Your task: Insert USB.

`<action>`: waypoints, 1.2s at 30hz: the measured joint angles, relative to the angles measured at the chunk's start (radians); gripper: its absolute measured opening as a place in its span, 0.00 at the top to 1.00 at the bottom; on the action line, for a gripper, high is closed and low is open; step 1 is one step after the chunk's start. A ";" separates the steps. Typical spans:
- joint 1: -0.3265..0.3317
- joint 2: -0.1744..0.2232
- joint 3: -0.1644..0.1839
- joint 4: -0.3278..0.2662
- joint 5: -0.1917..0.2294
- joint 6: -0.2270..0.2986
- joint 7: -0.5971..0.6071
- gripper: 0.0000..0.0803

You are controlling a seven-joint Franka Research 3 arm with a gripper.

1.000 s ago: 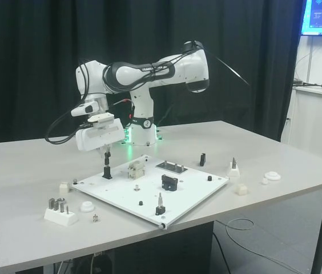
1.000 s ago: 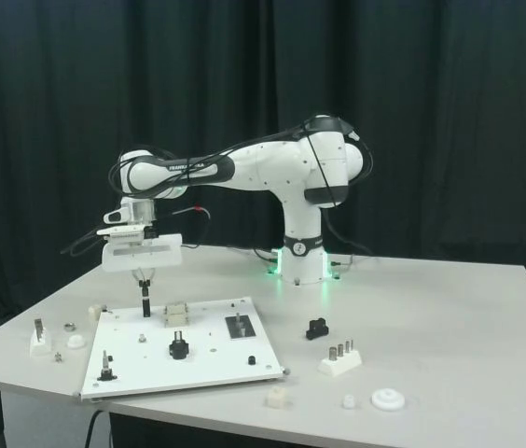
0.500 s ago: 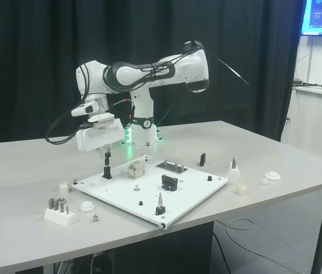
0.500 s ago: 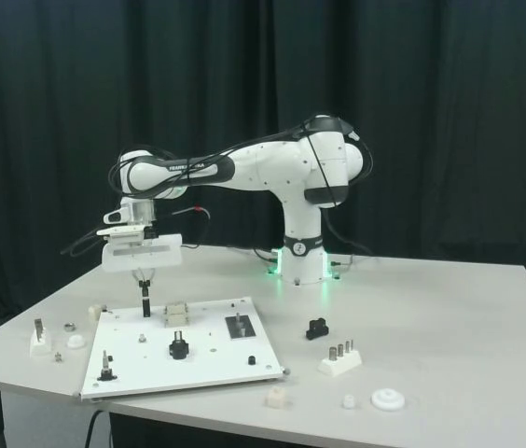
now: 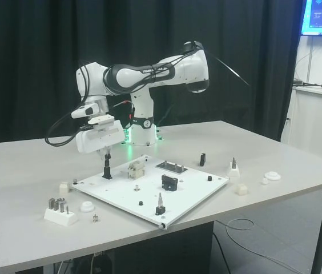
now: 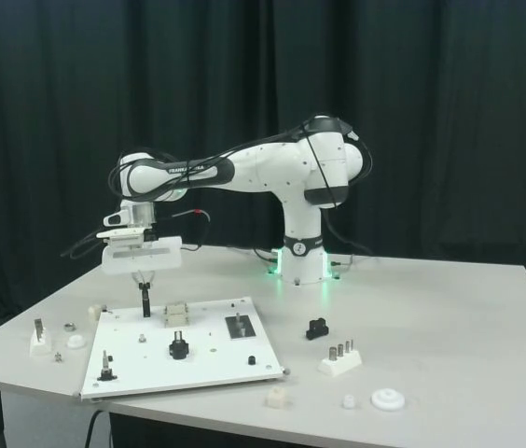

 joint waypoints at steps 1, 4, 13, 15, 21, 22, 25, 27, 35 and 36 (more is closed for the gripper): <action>0.000 0.000 0.000 0.000 0.000 0.000 0.000 0.89; -0.001 0.000 -0.001 0.000 0.000 -0.001 0.000 0.89; -0.002 0.000 0.000 -0.001 0.000 -0.005 0.009 0.89; -0.002 0.000 0.000 -0.001 0.000 -0.007 0.009 0.68; -0.001 0.000 -0.001 0.000 0.000 -0.014 0.014 0.30; 0.000 0.000 -0.001 0.000 0.000 -0.015 0.017 0.30; 0.002 0.000 -0.005 0.002 -0.001 -0.019 0.025 0.30; 0.003 0.000 -0.009 0.004 -0.002 -0.022 0.032 0.07; 0.008 0.000 -0.034 0.022 -0.019 -0.040 0.077 0.07; 0.009 0.000 -0.038 0.025 -0.024 -0.043 0.083 0.01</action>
